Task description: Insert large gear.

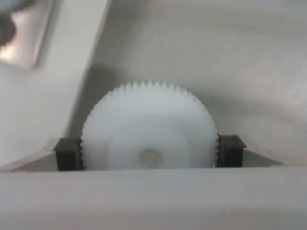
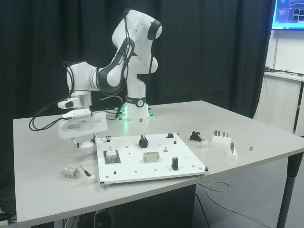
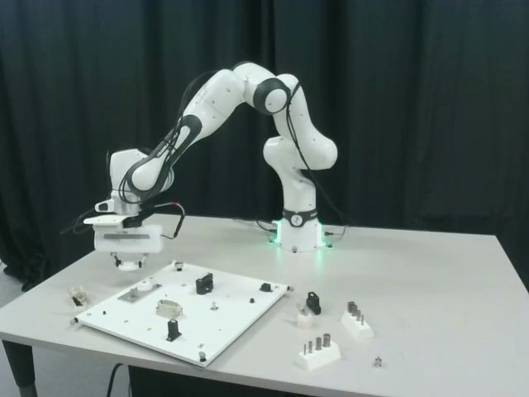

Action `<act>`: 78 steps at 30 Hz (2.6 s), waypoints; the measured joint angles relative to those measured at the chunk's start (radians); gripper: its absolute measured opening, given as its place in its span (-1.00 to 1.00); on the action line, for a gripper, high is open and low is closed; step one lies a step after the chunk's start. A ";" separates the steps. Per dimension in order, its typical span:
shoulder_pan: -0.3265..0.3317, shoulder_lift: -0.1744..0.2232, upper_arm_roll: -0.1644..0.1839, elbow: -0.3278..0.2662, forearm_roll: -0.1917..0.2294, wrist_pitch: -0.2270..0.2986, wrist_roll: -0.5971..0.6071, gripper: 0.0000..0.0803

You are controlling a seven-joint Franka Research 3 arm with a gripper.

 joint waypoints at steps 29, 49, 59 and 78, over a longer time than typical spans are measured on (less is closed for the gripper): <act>0.113 0.031 0.007 0.215 -0.196 -0.135 0.556 0.49; 0.117 0.103 0.048 0.258 -0.196 -0.109 0.584 0.49; 0.117 0.123 0.060 0.258 -0.196 -0.108 0.584 0.49; 0.117 0.135 0.068 0.258 -0.201 -0.105 0.583 0.49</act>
